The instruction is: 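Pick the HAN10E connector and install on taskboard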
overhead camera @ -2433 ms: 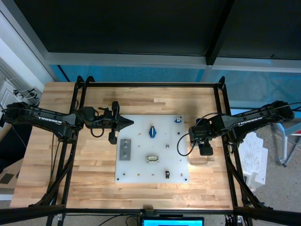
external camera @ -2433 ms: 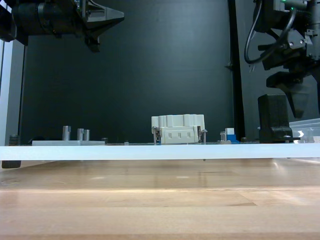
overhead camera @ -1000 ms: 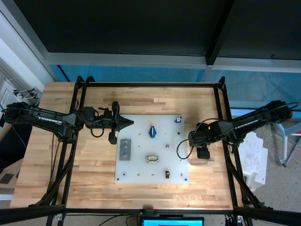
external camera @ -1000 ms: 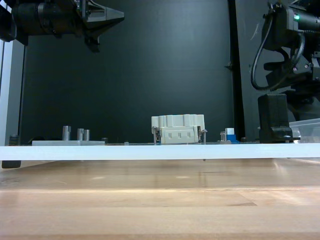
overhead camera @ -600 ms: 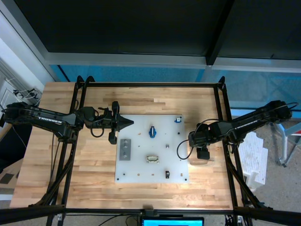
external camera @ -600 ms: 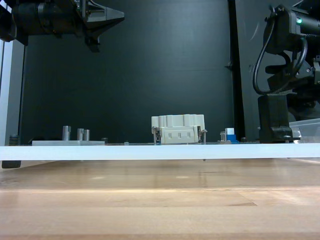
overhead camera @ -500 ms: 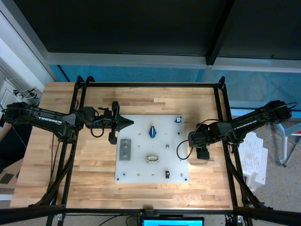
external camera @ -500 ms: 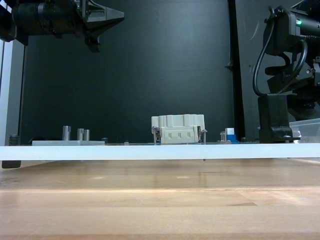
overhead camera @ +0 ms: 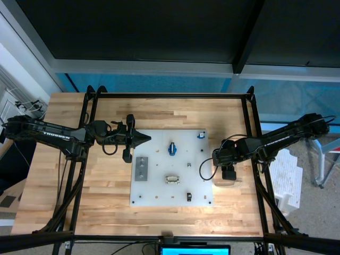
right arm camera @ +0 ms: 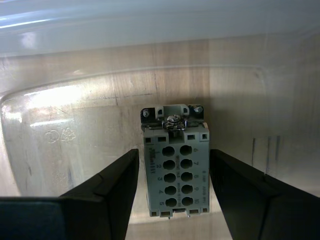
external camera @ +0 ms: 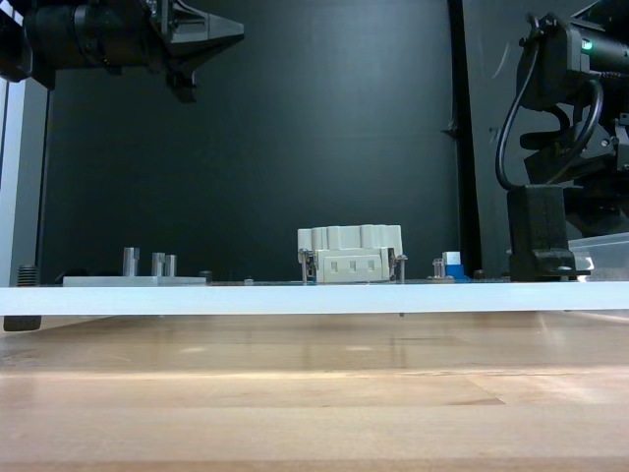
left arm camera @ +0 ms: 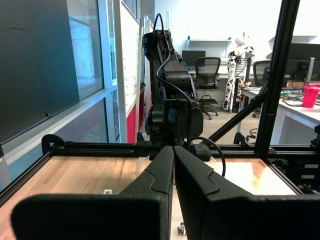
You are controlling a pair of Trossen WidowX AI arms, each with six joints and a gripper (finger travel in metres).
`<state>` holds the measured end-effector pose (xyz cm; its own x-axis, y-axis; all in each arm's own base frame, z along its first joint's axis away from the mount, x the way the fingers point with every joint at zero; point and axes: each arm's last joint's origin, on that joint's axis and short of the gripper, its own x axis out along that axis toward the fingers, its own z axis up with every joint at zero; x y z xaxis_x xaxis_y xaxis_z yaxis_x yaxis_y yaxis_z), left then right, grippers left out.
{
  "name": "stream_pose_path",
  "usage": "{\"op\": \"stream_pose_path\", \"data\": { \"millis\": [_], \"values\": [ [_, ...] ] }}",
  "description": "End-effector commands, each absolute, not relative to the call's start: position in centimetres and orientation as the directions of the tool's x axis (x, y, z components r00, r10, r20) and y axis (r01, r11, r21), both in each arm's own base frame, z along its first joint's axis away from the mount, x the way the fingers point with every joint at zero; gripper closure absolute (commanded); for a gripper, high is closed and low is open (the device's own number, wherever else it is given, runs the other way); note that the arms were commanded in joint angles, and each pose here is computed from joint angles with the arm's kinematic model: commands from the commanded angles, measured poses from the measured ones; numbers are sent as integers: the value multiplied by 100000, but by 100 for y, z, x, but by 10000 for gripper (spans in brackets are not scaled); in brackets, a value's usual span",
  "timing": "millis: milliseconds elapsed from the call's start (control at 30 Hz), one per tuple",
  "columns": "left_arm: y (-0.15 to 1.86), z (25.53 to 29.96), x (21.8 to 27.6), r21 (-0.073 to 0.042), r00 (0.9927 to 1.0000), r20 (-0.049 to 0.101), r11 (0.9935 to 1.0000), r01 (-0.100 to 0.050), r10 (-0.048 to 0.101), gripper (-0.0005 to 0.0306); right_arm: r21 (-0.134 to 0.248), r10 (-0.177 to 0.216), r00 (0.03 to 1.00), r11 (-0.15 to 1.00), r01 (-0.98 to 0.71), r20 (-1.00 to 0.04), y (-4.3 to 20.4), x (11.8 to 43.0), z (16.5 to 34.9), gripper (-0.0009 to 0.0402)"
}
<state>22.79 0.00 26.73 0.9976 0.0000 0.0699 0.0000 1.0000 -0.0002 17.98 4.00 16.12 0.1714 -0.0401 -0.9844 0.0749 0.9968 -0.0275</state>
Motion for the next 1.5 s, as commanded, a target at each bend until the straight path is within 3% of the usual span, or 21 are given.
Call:
{"op": "stream_pose_path", "data": {
  "millis": [33,433,733,1133,1500],
  "values": [
    [0,2672,2279,18,99758,6956,100000,-1,0,300,-2794,-4063,17072,99671,7610,-98448,400,1797,1612,231],
    [0,2672,2279,18,99758,6956,100000,-1,0,300,-2786,-4144,16587,99613,8340,-98528,401,1802,1638,333],
    [0,2672,2279,18,99758,6956,100000,-1,0,300,-2898,-4204,16141,99617,8246,-98599,409,1832,1889,392],
    [0,2672,2279,18,99758,6956,100000,-1,0,300,-2921,-4221,16068,99617,8244,-98610,425,1900,2452,386],
    [0,2672,2279,18,99758,6956,100000,-1,0,300,-1817,-3423,18930,99614,8593,-98132,439,1959,2573,386]
  ]
}}
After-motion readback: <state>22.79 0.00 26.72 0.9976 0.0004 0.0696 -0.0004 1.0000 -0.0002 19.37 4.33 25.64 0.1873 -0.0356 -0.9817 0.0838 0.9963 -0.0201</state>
